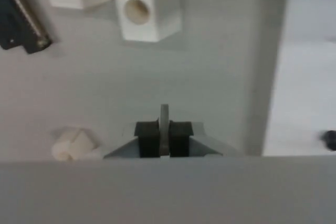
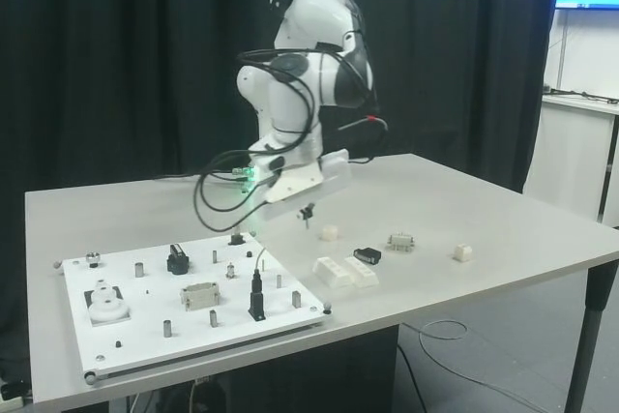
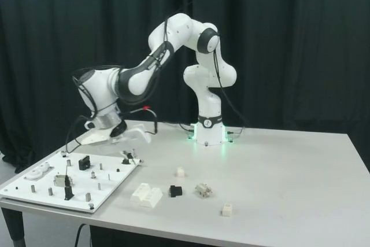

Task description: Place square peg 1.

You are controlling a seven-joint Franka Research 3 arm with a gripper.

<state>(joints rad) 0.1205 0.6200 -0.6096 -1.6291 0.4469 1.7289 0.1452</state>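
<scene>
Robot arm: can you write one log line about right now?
gripper: shut on square peg | position: above table, near white board | peg: not placed

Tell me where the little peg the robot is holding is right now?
The peg is pinched between the fingers, held in the air above the grey table, just past the white board's far corner.

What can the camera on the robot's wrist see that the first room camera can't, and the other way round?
Only the wrist view shows the fingers up close, pinching a thin grey peg, and the two round holes in the top of the white block.

Only the first room view shows the whole white arm, the white board full of parts, and the small white cube off to the side.

Both show the grey table, the white block and the black part lying near it.
</scene>
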